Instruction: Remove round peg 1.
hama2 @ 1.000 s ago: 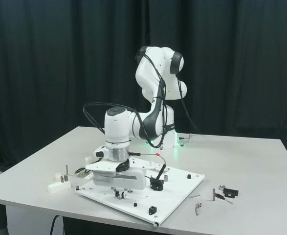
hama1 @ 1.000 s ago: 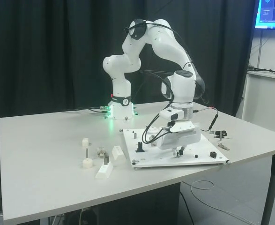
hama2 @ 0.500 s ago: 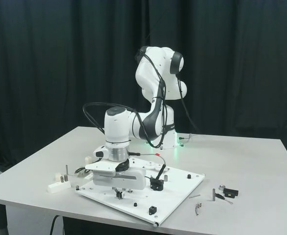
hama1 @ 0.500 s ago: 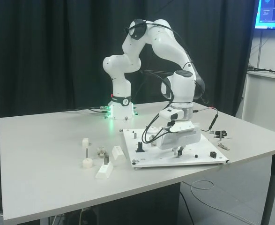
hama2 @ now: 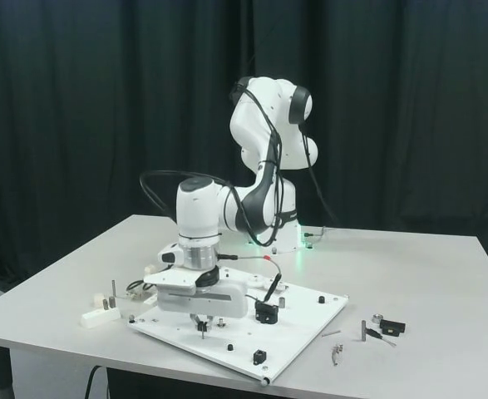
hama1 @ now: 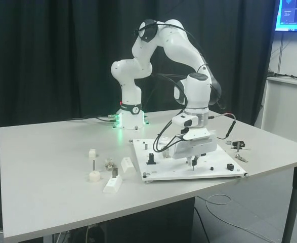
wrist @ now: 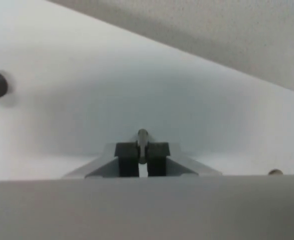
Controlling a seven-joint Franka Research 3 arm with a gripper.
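Your tool (wrist: pixel 142 161) was clamped on round peg 1 (wrist: pixel 142 142), its black pads (wrist: pixel 127 159) pinching the thin pin upright above the white board (hama1: pixel 188 172). No readable writing showed. Compared with a second earlier, your arm had risen, lifting the peg clear of the board on the tabletop (hama1: pixel 47 152).

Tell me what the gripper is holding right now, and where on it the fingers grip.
The gripper holds a thin round peg between its black fingertips, pinched partway along its shaft, above the white board.
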